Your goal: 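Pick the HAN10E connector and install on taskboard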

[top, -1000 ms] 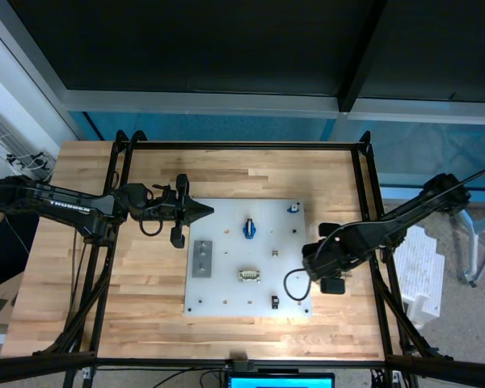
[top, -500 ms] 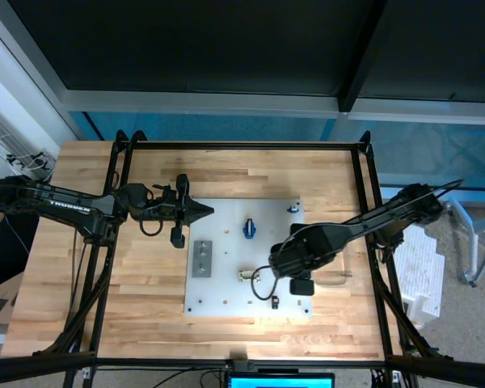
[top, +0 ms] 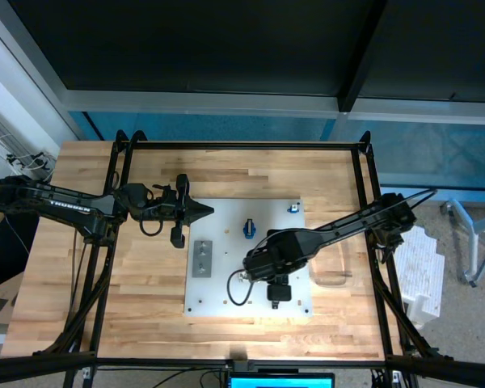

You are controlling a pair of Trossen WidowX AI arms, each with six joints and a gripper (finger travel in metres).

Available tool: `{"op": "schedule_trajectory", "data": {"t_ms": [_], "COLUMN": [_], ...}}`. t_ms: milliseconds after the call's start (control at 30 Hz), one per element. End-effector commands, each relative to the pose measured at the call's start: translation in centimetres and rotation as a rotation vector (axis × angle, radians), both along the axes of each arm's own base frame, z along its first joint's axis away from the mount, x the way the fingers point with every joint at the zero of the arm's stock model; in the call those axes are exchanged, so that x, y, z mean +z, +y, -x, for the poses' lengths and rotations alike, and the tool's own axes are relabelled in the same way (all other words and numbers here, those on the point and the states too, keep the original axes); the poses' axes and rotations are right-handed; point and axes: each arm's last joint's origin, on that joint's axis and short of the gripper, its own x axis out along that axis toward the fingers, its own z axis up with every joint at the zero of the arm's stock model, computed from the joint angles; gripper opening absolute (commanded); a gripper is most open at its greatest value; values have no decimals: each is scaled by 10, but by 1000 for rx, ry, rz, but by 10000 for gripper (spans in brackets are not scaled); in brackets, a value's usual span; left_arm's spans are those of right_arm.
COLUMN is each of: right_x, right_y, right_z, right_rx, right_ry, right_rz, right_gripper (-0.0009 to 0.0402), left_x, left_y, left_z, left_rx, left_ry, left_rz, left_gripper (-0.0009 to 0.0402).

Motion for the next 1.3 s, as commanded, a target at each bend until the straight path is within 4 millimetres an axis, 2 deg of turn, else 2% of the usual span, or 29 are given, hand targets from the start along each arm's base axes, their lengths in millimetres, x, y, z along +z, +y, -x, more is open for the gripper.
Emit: {"op": "schedule_trajectory", "data": {"t_ms": [33, 700, 867, 1300], "right_x": [-2, -13, -17, -23], "right_y": [0, 6, 6, 7], "right_z": [-12, -57, -63, -63], "right_rx": [0, 40, 42, 46], "right_ry": [-6, -6, -1, 8], "right_rz": [0, -9, -10, -6], "right_gripper": [35, 35, 35, 35], "left_x": [0, 0, 0, 0], "left_y": [0, 0, 0, 0], "left_z": [0, 0, 0, 0], "left_rx": [0, 0, 0, 0], "left_ry": [0, 0, 0, 0], "left_rz": [0, 0, 0, 0], "left_gripper": [1, 1, 1, 1]}}
